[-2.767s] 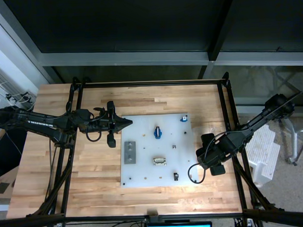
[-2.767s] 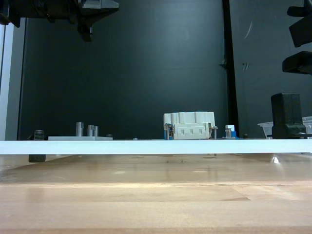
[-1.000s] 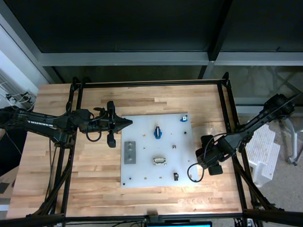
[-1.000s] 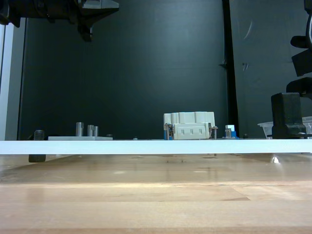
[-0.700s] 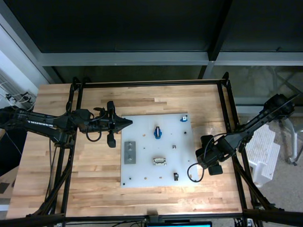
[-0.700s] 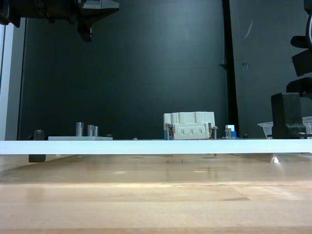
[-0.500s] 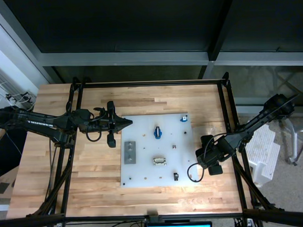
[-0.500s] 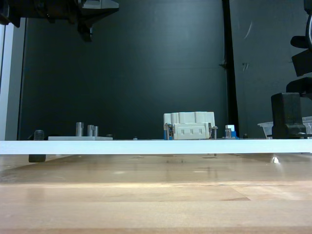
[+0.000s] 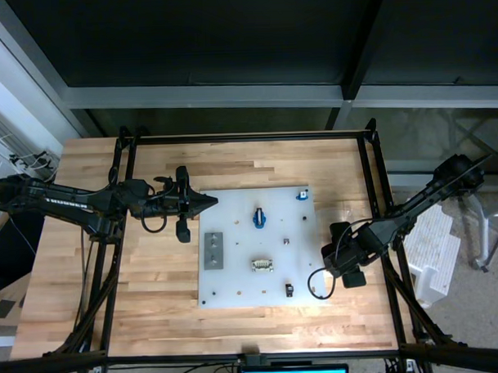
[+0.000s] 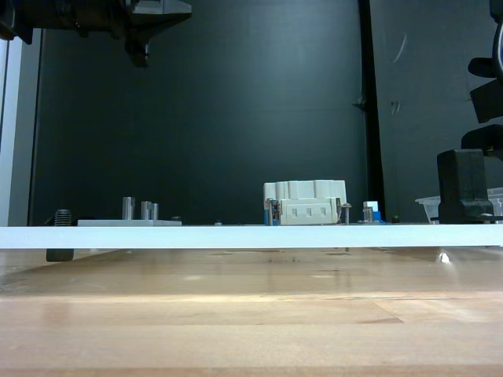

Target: Pick the 16mm bar and install on taskboard

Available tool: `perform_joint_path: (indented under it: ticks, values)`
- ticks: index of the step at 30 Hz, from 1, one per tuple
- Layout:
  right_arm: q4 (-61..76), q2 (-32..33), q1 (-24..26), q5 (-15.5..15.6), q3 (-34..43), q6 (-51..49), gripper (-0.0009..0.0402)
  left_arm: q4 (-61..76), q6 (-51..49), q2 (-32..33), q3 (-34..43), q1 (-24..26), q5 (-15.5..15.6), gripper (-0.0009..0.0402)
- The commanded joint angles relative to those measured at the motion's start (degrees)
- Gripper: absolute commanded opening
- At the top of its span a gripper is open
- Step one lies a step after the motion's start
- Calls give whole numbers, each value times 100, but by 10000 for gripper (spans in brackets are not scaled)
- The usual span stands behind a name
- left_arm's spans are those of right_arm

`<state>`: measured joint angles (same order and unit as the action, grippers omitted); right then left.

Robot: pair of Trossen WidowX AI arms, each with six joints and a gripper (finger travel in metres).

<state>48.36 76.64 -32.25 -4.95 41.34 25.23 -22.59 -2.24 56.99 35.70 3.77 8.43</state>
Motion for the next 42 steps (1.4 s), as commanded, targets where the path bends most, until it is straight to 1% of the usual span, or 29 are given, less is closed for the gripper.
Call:
perform_joint_path:
  ticks: [1, 8, 24, 38, 42]
  values:
    - [-4, 0, 0, 2, 4, 9, 227, 0, 0, 2, 2, -2, -2, 1]
    - [-4, -2, 2, 9, 4, 444, 227, 0, 0, 2, 2, -2, -2, 1]
    - [2, -20, 2, 17, 11, 437, 227, 0, 0, 2, 2, -2, -2, 1]
    - [824, -533, 2, 46, 483, 437, 227, 0, 0, 2, 2, 0, -2, 1]
    - [1104, -817, 2, 46, 597, 437, 227, 0, 0, 2, 2, 0, -2, 1]
